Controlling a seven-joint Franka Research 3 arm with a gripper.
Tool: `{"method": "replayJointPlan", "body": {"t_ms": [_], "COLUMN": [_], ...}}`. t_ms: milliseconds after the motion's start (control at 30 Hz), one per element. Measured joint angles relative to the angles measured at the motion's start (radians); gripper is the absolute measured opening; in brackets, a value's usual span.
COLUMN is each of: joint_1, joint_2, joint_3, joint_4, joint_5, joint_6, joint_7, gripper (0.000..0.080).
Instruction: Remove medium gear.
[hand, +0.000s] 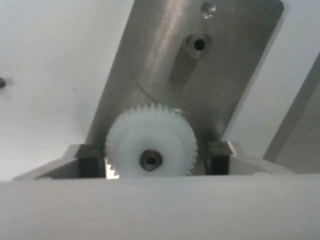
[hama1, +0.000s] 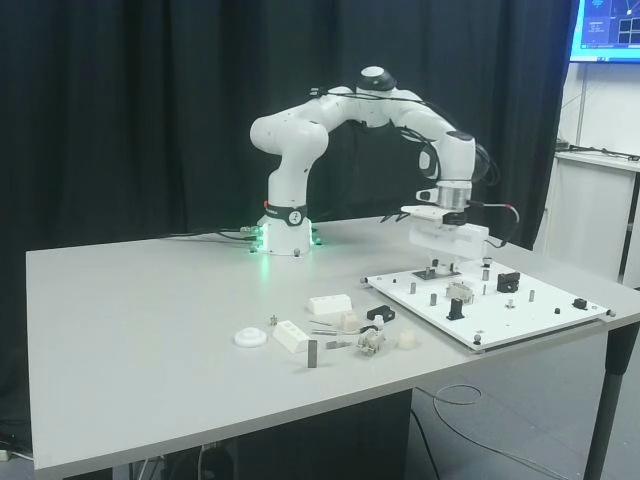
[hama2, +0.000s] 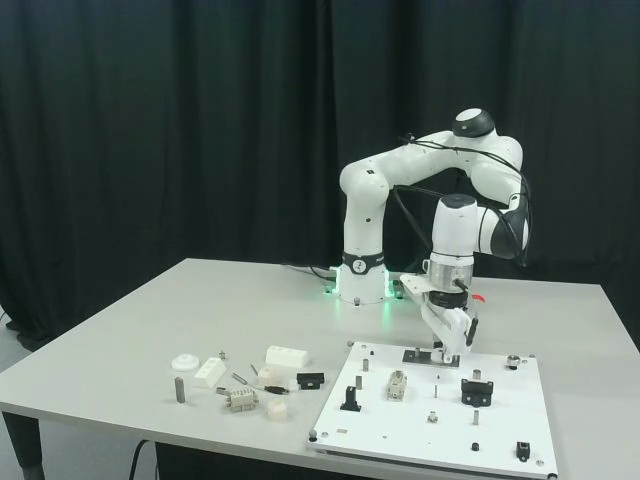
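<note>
Brushed metal plate (hand: 200, 90) underlies toothed white plastic medium gear (hand: 150, 145).

The white arm (hama1: 330, 115) reaches toward 3 o'clock over the white board (hama1: 490, 305). Loose parts (hama1: 320, 335) lie at 9 o'clock of the board.

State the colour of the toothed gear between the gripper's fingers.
White; the gear shows best in the wrist view.
</note>
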Motion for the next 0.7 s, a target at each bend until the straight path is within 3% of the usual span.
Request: {"method": "replayJointPlan", "body": {"t_ms": [67,100,300,333,700], "joint_1": [-0.002,-0.003,-0.006,-0.006,-0.007], "joint_2": [0.000,0.000,-0.001,-0.001,-0.001], "joint_3": [-0.006,-0.007,-0.010,-0.010,-0.010], "joint_4": [0.002,0.001,0.001,0.001,0.001], "joint_5": [-0.002,-0.003,-0.003,-0.003,-0.001], "joint_6": [-0.004,-0.007,-0.015,-0.015,-0.017], "joint_7": [0.000,0.000,0.000,0.000,0.001], "gripper": [0.0512,0.0344,0.0344,0.0280,0.0280]}}
